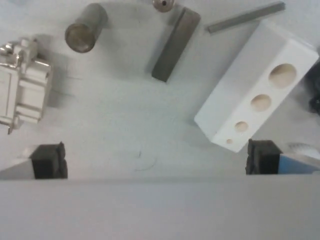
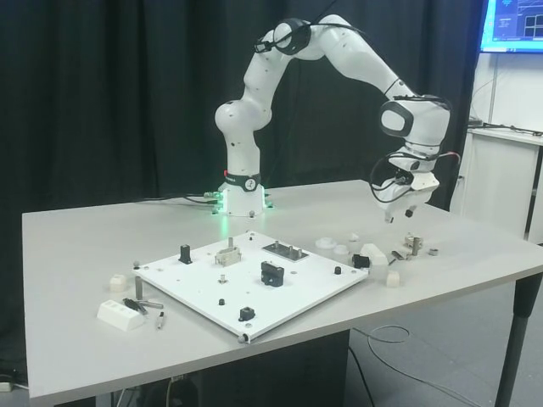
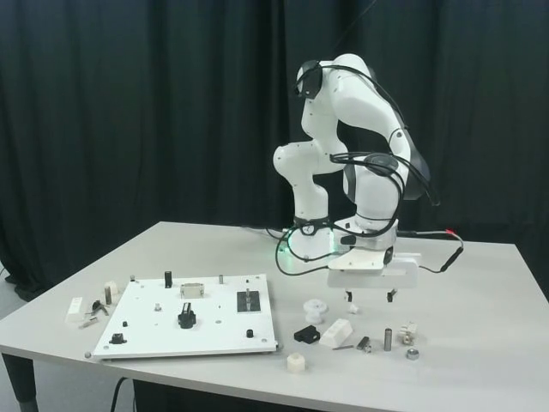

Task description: Remove round peg 3.

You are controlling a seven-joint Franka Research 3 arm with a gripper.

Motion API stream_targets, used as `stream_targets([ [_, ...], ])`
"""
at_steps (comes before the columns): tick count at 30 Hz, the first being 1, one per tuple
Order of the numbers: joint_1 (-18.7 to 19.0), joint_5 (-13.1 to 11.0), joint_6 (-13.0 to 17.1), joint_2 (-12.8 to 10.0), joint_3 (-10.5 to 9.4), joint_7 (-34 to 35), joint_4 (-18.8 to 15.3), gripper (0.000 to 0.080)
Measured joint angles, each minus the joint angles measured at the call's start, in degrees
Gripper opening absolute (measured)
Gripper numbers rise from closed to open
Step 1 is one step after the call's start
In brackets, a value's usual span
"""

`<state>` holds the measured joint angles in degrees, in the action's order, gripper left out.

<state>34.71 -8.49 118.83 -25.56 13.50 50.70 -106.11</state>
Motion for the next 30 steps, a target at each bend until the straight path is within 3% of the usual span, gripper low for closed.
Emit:
stream_targets([
  [15, -1.13, 1.31, -1.54, 1.11, 0.54, -1.22, 0.31, 0.08],
  [20, -1.92, 3.18, -3.02, 1.68, 0.8, -1.24, 0.31, 0.08],
  [30, -4.74, 7.84, -8.78, 3.28, 1.55, -3.43, 0.17, 0.08],
])
